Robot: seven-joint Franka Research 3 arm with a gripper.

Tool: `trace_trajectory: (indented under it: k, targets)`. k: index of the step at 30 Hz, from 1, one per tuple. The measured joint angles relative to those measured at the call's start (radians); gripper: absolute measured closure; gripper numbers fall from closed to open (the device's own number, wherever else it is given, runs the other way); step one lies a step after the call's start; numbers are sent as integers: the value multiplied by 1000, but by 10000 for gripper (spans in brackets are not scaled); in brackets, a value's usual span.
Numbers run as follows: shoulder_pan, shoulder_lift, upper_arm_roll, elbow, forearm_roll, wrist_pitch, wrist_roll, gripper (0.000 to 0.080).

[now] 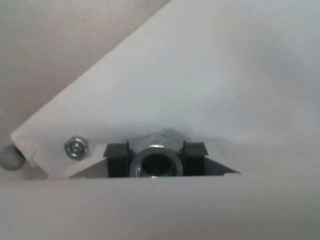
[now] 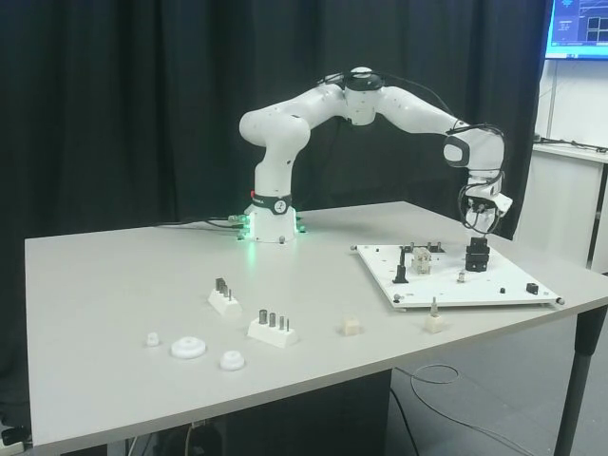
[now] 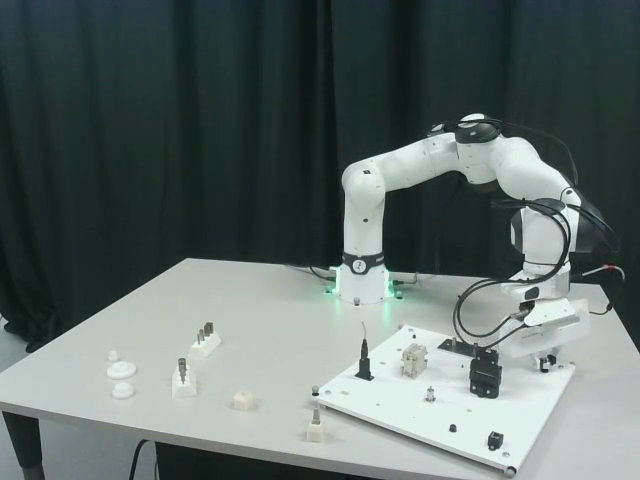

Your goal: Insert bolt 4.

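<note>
The end effector (image 2: 476,249) hangs low over the white assembly board (image 2: 456,285) at the right of the first room view. Through the wrist view its two black fingers (image 1: 116,159) sit closed against either side of a bolt (image 1: 155,161), whose hollow metal head fills the gap between them. A small hex nut (image 1: 76,147) sits on the board just beside the gripped bolt, while the white bolt holders (image 2: 272,329) stand well apart at the lower left of the table (image 2: 114,285).
</note>
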Motion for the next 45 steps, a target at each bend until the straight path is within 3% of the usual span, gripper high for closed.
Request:
trace_trajectory:
  k: [22, 45]
  targets:
    - [8, 2, 0, 0, -17, 12, 472, 577]
    - [29, 5, 5, 0, -63, 51, 1056, 577]
